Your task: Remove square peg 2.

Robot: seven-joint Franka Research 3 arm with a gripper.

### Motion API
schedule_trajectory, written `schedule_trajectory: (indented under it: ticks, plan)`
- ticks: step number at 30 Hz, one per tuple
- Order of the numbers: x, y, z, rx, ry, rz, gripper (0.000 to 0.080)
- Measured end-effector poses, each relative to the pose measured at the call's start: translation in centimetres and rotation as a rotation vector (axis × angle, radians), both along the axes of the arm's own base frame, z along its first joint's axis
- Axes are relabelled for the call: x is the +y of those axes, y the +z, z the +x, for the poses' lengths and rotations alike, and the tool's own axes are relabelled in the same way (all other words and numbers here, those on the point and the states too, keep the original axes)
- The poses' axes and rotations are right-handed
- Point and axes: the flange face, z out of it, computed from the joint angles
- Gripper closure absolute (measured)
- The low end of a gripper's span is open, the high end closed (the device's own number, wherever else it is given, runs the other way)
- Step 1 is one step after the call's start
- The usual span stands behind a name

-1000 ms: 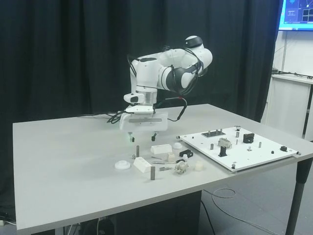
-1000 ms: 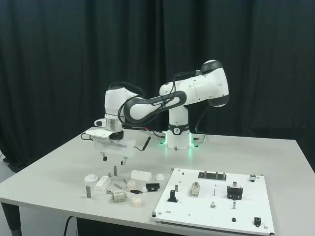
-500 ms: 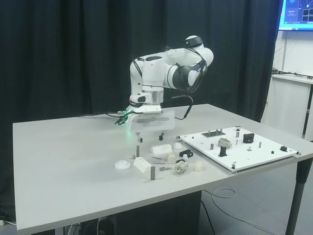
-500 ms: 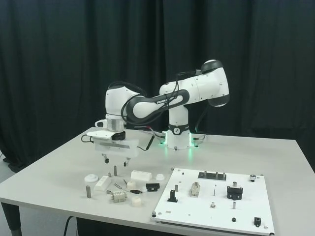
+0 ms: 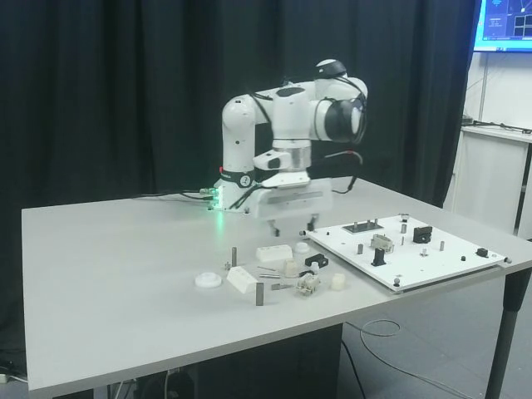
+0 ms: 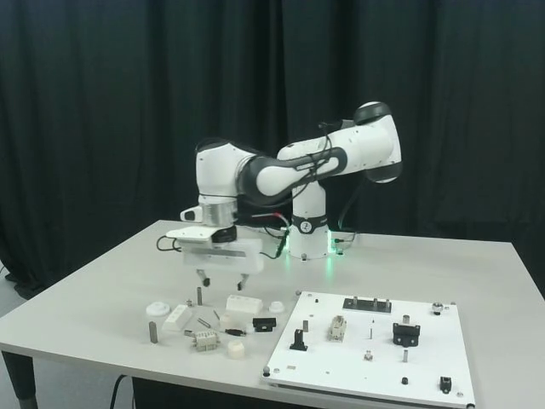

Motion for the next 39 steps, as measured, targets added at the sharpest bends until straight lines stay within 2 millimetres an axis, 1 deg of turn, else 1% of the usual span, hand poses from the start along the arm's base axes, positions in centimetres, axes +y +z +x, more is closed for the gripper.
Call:
schedule_trajectory:
  ticks: [11, 21, 33, 39]
  plan:
    - [8.0, 1.0, 2.7, 0.015, 0.000, 0.024, 0.0003]
    - [15.5, 1.6, 4.2, 0.030, -0.010, 0.020, 0.0003]
    - [24.3, 1.0, 5.7, 0.044, -0.072, 0.010, 0.0003]
    - [28.5, 0.3, 6.7, 0.031, -0.063, 0.003, 0.0003]
